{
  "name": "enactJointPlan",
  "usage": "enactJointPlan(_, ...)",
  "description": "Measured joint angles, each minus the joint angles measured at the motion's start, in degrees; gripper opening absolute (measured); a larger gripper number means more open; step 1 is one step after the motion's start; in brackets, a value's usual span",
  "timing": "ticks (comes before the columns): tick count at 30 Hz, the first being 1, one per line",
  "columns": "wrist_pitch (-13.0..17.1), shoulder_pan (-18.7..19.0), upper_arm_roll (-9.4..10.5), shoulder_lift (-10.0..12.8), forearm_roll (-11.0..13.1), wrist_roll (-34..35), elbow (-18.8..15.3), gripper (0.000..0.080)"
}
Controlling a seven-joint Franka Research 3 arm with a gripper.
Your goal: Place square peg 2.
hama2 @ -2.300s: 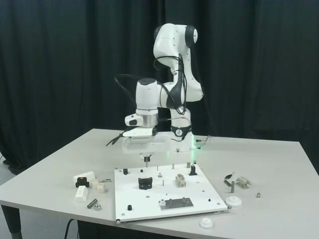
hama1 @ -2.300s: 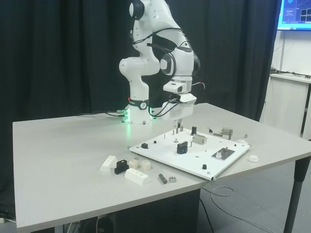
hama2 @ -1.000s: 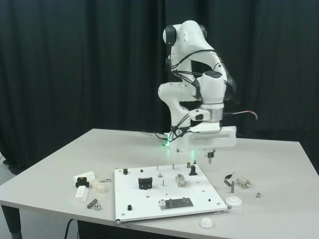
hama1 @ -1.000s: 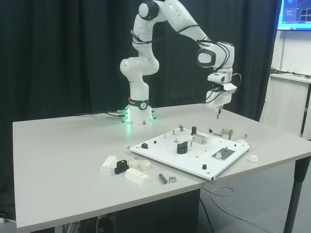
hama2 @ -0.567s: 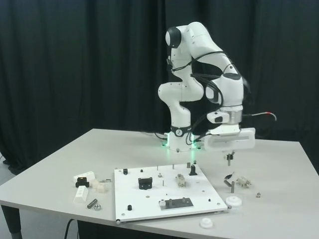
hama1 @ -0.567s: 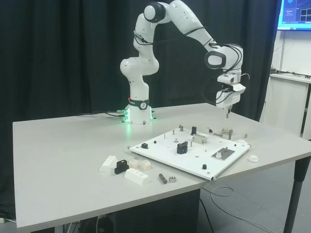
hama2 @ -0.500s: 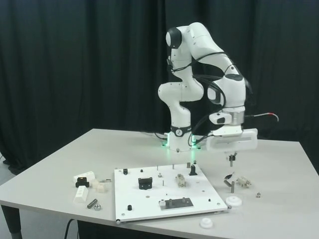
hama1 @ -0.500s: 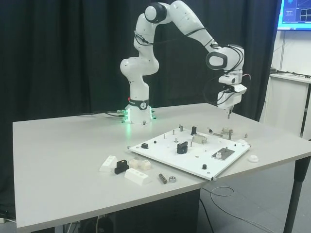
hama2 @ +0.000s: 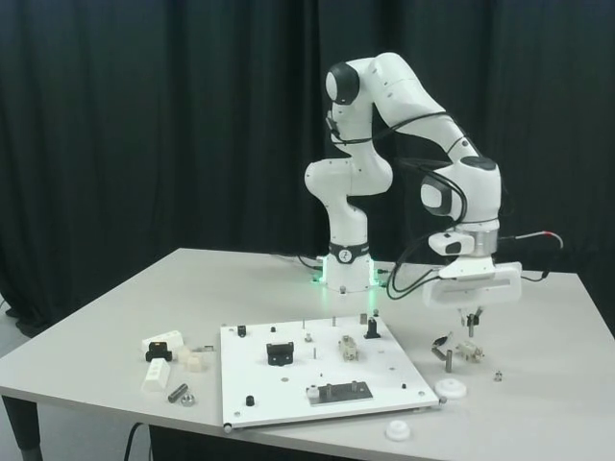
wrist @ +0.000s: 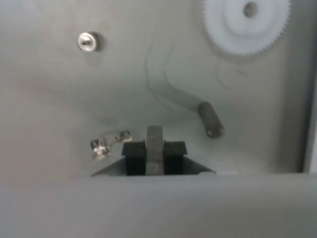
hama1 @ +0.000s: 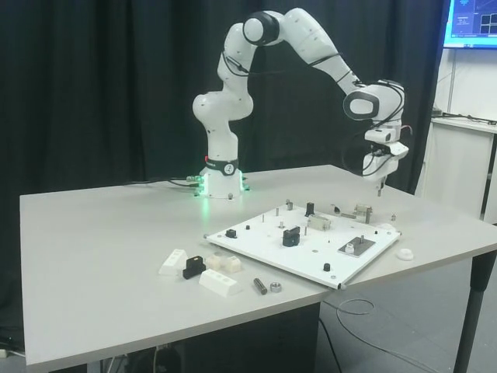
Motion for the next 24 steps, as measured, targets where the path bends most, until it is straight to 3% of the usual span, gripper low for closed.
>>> enactJointPlan(10,-0.6,2.6,-1.49,3.3,-0.4,0.6,2.3,0.0073)
enactJointPlan(24,-0.6,7.7,-5.73,6.6,-0.4,2.0,5.0,0.0073)
